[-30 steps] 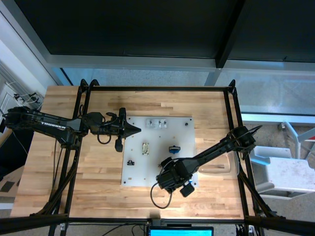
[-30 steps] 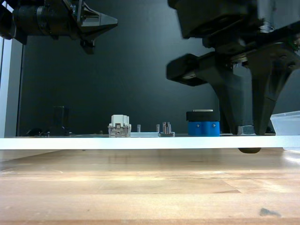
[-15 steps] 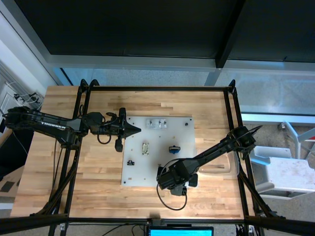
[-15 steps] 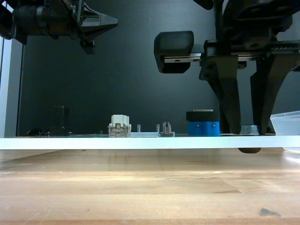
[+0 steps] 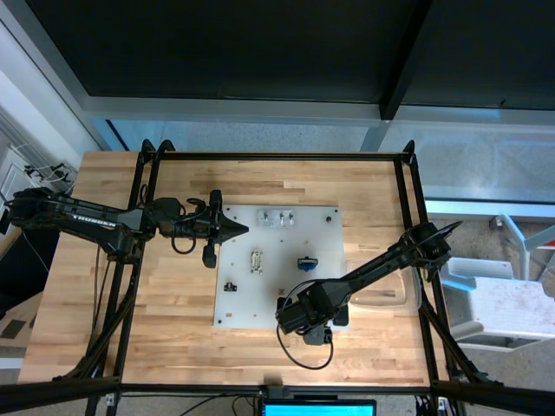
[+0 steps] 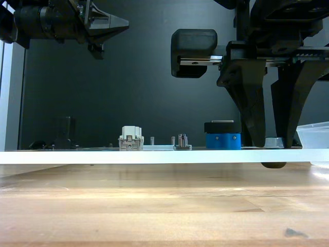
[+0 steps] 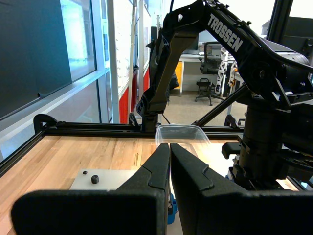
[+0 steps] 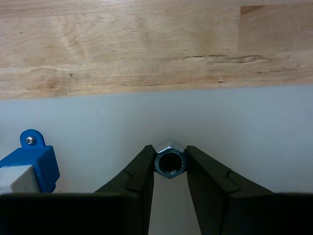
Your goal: Unfasten the M12 fastener and place in the container
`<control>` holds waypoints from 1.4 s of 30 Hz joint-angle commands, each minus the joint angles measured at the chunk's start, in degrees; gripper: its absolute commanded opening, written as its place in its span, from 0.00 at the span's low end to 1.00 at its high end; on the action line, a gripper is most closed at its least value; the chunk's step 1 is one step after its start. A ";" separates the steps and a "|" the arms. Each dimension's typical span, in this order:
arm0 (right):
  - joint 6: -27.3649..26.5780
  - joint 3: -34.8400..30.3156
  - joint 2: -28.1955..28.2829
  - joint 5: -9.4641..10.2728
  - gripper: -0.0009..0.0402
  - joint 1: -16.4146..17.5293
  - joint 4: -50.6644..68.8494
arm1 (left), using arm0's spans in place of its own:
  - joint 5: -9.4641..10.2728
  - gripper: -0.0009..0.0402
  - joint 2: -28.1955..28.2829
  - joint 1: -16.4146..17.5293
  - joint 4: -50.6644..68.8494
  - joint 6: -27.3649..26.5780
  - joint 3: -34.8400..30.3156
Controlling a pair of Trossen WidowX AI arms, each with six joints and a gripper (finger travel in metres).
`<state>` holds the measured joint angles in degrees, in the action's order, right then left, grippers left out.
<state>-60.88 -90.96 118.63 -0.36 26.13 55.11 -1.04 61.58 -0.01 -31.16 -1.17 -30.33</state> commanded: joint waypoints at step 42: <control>86.16 5.84 -8.59 5.16 0.02 1.46 -5.25 | -0.02 0.02 0.02 0.00 0.00 0.00 0.00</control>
<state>25.34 -85.93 109.89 4.78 27.64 50.11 -1.04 61.60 -0.01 -31.14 -1.17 -30.33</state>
